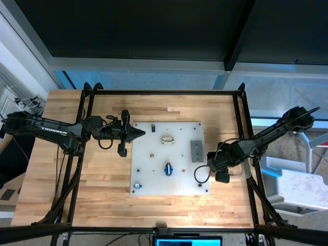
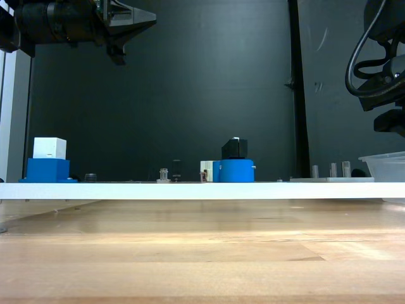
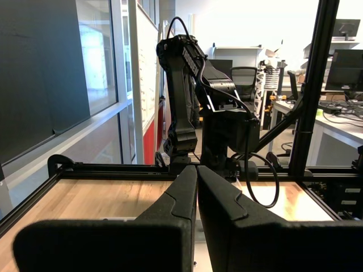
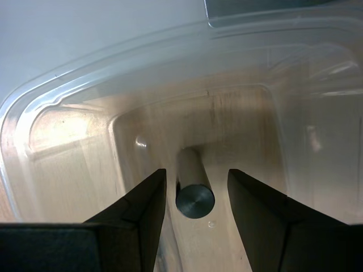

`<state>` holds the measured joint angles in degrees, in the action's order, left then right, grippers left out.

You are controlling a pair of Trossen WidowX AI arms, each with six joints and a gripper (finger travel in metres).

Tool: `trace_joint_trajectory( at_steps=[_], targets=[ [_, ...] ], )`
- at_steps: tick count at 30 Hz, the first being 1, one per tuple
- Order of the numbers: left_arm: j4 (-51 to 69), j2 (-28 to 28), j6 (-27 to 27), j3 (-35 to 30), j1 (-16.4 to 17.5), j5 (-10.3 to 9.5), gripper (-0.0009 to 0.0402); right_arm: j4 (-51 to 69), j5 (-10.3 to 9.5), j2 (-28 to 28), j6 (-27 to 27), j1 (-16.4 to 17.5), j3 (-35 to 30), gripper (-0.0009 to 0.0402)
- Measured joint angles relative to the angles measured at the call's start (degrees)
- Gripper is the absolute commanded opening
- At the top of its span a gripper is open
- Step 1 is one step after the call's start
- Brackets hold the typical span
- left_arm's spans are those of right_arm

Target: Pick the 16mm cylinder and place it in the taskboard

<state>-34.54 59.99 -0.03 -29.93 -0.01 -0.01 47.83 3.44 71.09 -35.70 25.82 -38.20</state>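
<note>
Right pincer (image 4: 197, 174) over metal peg (image 4: 193, 190) in clear tub (image 4: 62, 85), grasp not yet made
Right pincer: released, jaws spread, reaching down into the tub off the right edge of the white board (image 1: 154, 174), seemingly lined up to close. Metal peg: lying on its side on the tub floor, between the two fingers, touching neither; not yet on the board. Left pincer (image 1: 139, 132): clenched on nothing, held level above the board's left edge, apparently parked out of the way
</note>
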Motion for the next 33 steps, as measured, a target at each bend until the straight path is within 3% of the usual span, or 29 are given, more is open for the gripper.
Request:
trace_joint_trajectory(
  at_steps=[20, 33],
  targets=[
    [0.00, 0.02, 0.00, -0.02, 0.00, 0.00, 0.0000, -0.15, 0.00, -0.02, 0.02, 0.09, 0.00, 0.0031],
    [0.00, 0.02, 0.00, 0.00, 0.00, -0.02, 0.0000, -0.02, -0.02, -0.07, 0.20, 0.09, -0.42, 0.0011]
  ],
)
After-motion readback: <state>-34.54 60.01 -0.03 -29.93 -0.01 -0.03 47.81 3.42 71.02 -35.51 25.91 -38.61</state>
